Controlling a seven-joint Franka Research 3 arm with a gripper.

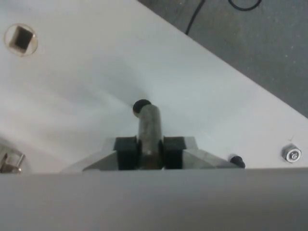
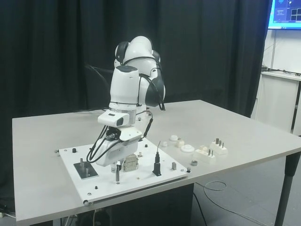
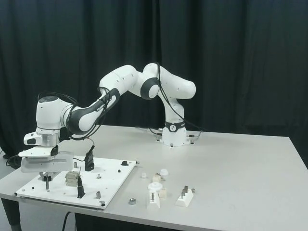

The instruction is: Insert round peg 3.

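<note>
My gripper [image 1: 150,153] is shut on a grey round peg [image 1: 149,122], held upright between the black pads [image 1: 126,152]. The peg's lower end is right at a small round black hole [image 1: 141,105] in the white board [image 1: 86,82]; whether it has entered I cannot tell. In the first room view the gripper [image 2: 116,165] hangs low over the board's [image 2: 141,181] front part with the peg [image 2: 117,174] pointing down. The second room view shows the gripper [image 3: 46,176] and peg [image 3: 46,183] at the board's [image 3: 57,195] left end.
On the board are a square socket [image 1: 20,38], a hex nut [image 1: 291,154], a grey plate with pegs [image 2: 85,170], a metal block [image 2: 130,163] and a black stand with a thin rod [image 2: 156,168]. White holders [image 2: 211,150] and rings [image 2: 181,142] lie on the table beside it.
</note>
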